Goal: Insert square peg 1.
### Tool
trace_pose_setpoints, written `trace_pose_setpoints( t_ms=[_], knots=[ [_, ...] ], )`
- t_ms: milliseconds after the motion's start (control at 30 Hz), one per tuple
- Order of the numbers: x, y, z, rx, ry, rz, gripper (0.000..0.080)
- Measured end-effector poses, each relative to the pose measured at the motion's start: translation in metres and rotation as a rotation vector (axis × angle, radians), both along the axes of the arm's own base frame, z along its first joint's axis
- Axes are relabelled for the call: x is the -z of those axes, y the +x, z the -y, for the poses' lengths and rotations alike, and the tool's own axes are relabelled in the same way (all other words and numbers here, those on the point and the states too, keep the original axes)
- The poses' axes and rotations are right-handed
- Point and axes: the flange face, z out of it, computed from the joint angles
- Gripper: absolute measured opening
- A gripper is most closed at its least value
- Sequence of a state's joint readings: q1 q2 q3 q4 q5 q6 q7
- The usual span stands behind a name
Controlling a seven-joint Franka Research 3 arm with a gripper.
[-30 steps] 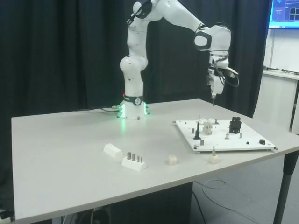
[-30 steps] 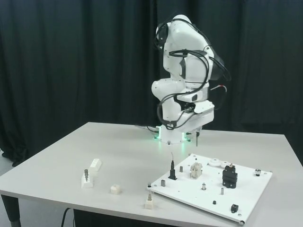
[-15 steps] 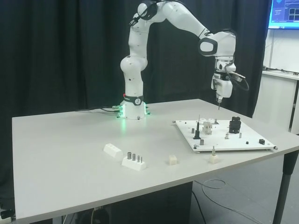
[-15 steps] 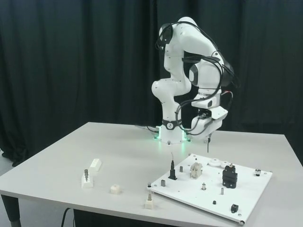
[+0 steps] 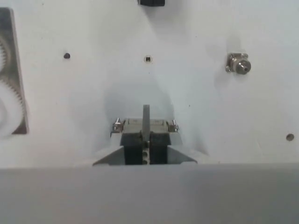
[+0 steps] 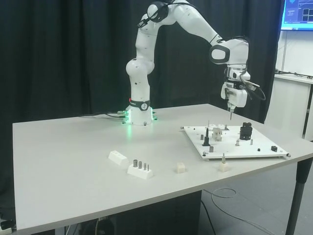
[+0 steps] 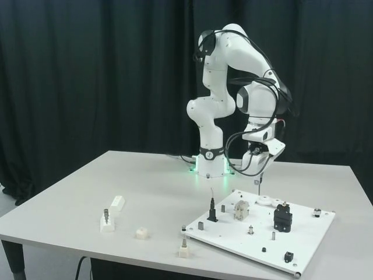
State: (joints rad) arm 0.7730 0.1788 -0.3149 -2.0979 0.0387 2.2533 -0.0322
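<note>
My gripper is shut on a thin grey square peg, which points straight down. In the wrist view a small square hole lies in the white board, a short way ahead of the peg tip. In the first room view the gripper hangs above the back part of the board, and the peg is clear of its surface. The second room view shows the gripper and the peg above the board, near a white gear.
On the board stand a black block, a white fixture, a metal connector and several short pegs. On the table in front sit a white holder with pegs, a white block and two small white cubes.
The arm has swung out from near its base to above the board and come lower. The peg has stayed in the gripper.
</note>
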Motion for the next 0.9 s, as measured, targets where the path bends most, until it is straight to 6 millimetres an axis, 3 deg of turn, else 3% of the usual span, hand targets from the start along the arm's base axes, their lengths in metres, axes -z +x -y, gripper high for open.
trace_pose_setpoints(
  t_ms=[900],
  knots=[
    [0.030, 0.004, -0.003, -0.019, -0.029, 0.005, 0.0027]
  ],
)
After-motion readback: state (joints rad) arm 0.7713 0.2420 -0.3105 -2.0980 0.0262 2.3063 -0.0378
